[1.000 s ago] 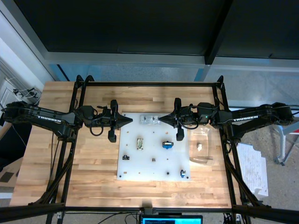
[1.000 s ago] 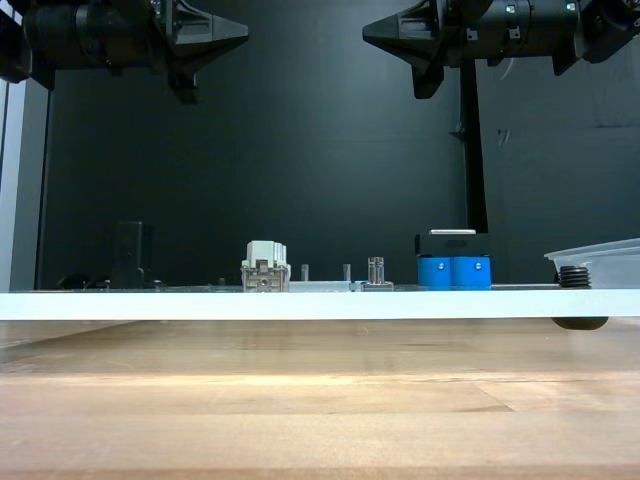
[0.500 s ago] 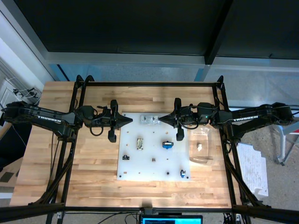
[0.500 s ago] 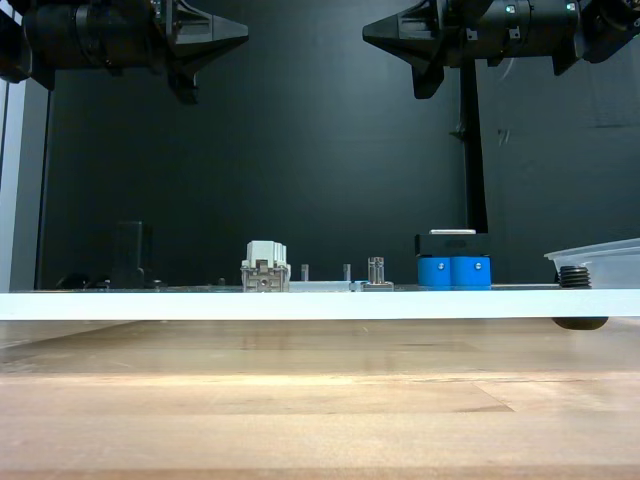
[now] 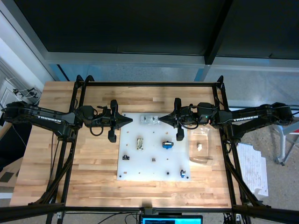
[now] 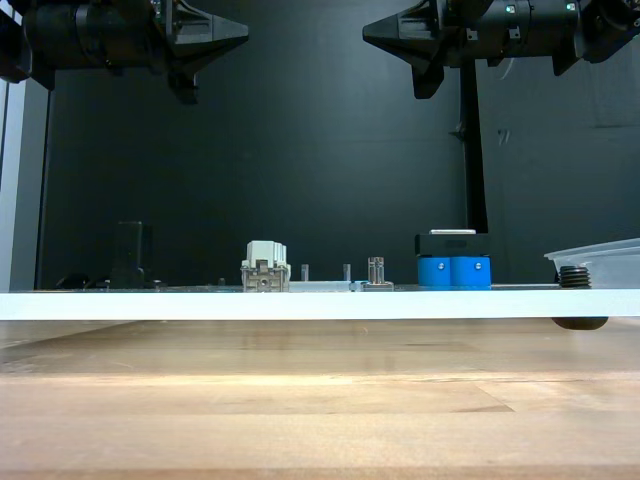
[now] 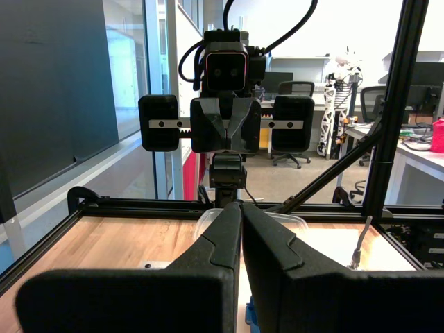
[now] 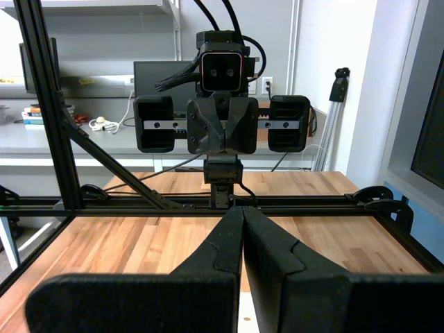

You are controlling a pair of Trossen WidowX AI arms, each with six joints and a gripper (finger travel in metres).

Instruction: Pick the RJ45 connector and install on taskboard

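Nothing has shifted since the earlier frames: both arms and every part on the counter [image 5: 93,168] sit as they did.

Left hand [image 5: 131,120] hangs in the air left of centre in the high view, tip pointing right, over the white board's [image 5: 140,163] far left edge. The left wrist view shows its two fingers pressed together, nothing between them [image 7: 241,208].

Right hand [image 5: 160,119] hangs just right of centre, tip pointing left, facing the left hand across a small gap above the board's far edge. Its fingers also meet, gripping nothing [image 8: 243,210]. In the low view both hands sit high in the frame, left hand [image 6: 245,37] at upper left, right hand [image 6: 366,35] at upper right, well above the board.

Clear tray [image 5: 209,140] lies on the counter just right of the board, below the right arm. White block [image 5: 199,147] rests in it, pale.

Blue jack [image 5: 182,174] stands at the board's near right corner, lower right of centre in the frame. A small dark piece shows on it. Whether that is the connector cannot be told, so the connector's place stays uncertain.
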